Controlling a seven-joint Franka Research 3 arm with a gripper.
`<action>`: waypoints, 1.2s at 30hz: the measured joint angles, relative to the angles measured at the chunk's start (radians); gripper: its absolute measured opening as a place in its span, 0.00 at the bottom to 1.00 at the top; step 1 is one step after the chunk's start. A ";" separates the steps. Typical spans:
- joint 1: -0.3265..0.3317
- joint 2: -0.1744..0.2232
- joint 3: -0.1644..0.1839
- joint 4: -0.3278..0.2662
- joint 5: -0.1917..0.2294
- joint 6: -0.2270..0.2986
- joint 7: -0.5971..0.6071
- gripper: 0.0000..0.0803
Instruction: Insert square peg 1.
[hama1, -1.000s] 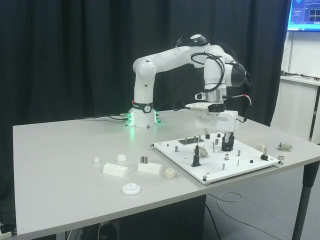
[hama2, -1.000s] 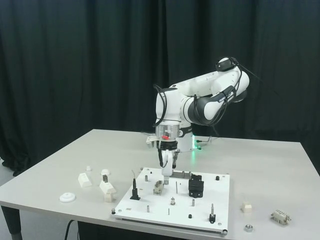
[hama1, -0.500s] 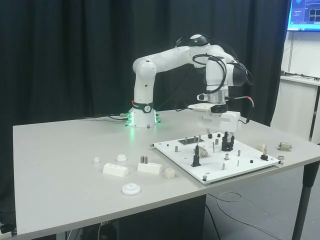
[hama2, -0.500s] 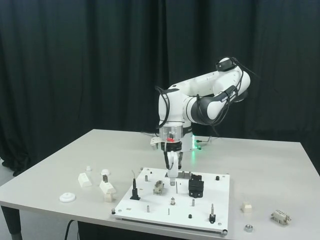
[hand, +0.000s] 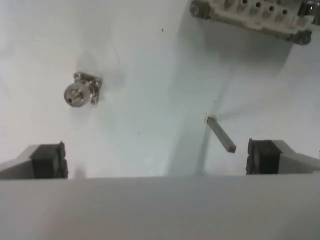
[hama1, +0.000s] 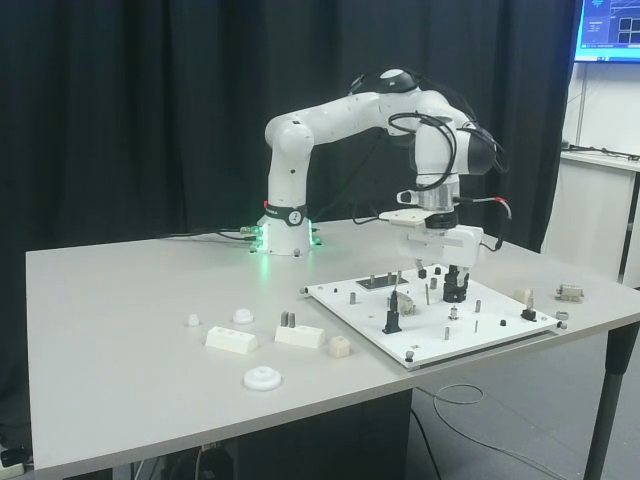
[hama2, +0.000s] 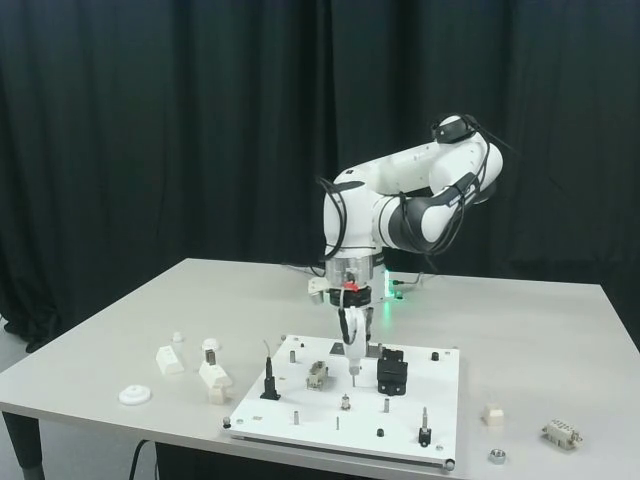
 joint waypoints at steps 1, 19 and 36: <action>0.001 0.000 0.001 0.000 0.000 0.000 0.000 1.00; 0.010 0.002 0.019 -0.002 0.000 0.020 0.003 1.00; 0.012 0.002 0.040 -0.002 0.003 0.052 0.009 1.00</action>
